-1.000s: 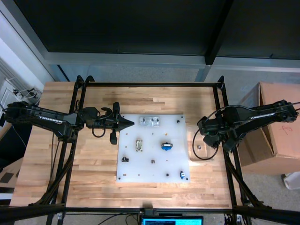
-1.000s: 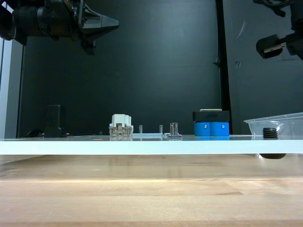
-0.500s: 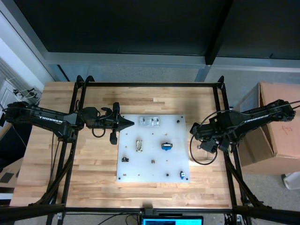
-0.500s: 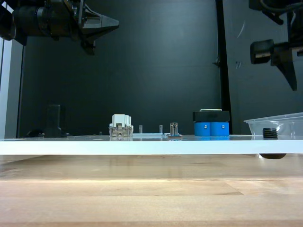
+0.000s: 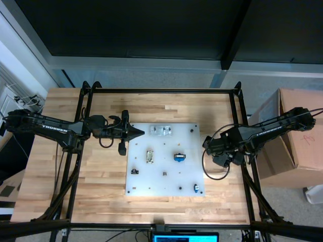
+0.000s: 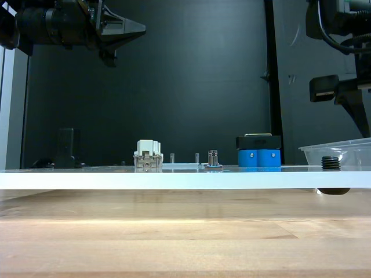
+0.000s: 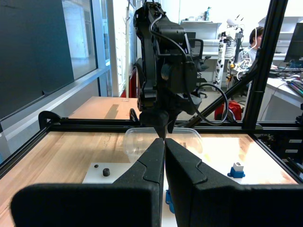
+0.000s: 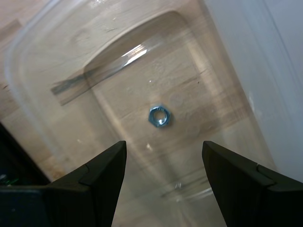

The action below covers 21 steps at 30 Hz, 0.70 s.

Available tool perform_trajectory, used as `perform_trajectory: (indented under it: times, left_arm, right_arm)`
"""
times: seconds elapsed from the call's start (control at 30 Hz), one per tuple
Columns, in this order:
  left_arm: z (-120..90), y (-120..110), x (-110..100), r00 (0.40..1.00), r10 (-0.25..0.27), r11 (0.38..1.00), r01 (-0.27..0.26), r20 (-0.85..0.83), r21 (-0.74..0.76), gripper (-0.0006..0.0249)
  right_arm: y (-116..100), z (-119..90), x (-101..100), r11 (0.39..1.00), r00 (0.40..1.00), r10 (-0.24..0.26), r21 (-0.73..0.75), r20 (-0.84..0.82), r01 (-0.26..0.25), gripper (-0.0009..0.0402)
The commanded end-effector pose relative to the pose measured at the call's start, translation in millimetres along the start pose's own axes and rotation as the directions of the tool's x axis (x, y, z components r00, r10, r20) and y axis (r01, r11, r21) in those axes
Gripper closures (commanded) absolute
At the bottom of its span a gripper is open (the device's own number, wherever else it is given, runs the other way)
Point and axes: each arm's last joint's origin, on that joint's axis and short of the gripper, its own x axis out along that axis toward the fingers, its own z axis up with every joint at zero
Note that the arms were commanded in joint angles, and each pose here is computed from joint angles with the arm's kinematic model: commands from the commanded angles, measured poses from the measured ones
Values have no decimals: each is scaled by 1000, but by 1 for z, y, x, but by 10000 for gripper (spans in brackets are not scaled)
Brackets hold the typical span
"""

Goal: Pick the M12 nut and place it on its threads and fasten

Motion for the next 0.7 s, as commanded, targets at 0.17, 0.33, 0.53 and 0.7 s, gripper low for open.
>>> perform_trajectory:
  times: [0.17,0.33,0.53,0.7]
  left_arm:
    - [0,0,0,1000,0,1000,0,0,0,243]
    - [0,0,0,1000,0,1000,0,0,0,243]
    - [0,0,0,1000,0,1000,0,0,0,243]
    - [0,0,0,1000,0,1000,0,0,0,243]
  right_arm:
    - [2,-2,19,1000,999,27,1,-26,-27,184]
    - [2,-2,30,1000,999,28,-1,-27,-28,192]
    - [1,-1,38,1000,1000,15,-2,-15,-15,205]
    - [2,-3,44,1000,1000,8,-2,-8,-8,213]
